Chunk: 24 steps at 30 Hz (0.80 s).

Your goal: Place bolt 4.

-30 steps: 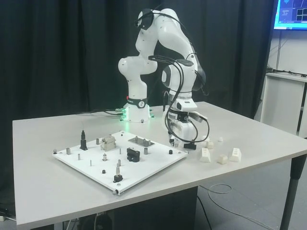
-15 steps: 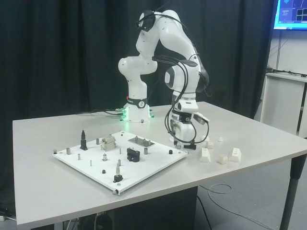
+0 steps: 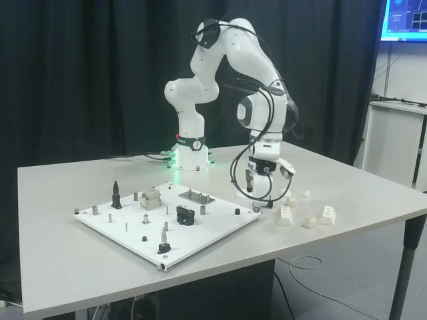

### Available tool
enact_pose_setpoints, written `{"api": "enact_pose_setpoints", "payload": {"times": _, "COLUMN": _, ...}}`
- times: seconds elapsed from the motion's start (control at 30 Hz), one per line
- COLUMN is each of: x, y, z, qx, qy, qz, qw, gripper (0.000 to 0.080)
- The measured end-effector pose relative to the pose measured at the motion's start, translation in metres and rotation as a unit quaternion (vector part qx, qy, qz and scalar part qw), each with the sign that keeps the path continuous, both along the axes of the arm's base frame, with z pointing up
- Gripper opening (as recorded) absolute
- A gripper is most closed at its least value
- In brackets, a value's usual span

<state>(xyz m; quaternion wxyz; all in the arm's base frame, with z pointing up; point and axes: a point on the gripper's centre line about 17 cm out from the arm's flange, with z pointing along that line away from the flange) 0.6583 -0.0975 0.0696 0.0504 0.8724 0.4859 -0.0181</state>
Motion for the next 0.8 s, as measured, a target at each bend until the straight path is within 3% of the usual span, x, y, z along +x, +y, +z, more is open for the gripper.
{"api": "enact_pose_setpoints", "payload": {"times": 0.43, "x": 0.009, "y": 0.001, "z": -0.02, "qx": -0.006, "qy": -0.004, "qz": -0.072, "qw": 0.9974, "gripper": 0.0236}}
{"api": "enact_pose_setpoints", "payload": {"times": 0.8, "x": 0.013, "y": 0.011, "z": -0.041, "qx": 0.0, "qy": -0.004, "qz": -0.133, "qw": 0.9911, "gripper": 0.0236}}
